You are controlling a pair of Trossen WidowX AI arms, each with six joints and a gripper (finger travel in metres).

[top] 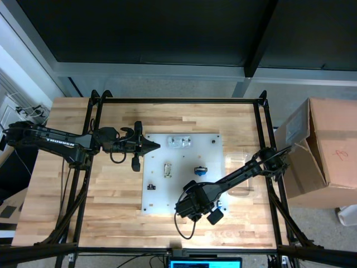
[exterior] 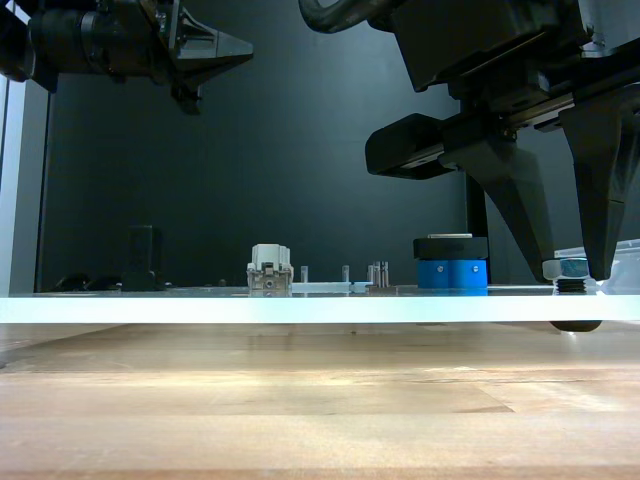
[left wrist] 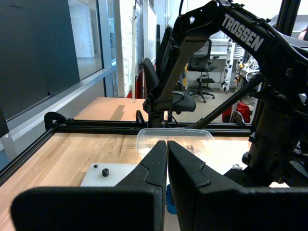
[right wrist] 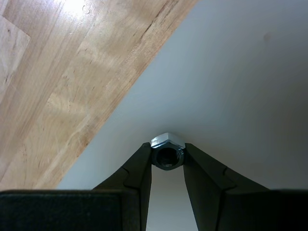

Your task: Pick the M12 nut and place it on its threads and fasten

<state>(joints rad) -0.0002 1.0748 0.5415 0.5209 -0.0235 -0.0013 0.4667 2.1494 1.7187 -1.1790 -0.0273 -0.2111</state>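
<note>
The right end effector (right wrist: 167, 155) pinches the silver nut (exterior: 566, 268), which sits on its stud (exterior: 572, 286) with ribs showing beneath, so placing looks done and fastening is left, while the left end effector (left wrist: 167, 144), fingers pressed together, hovers over the white board's (top: 162, 201) far left edge.

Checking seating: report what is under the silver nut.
Small silver hex nut, clamped in the right end effector, sits atop the black ribbed stud; ribs show, threads inside hidden. Left end effector hovers above white board's left edge.
</note>
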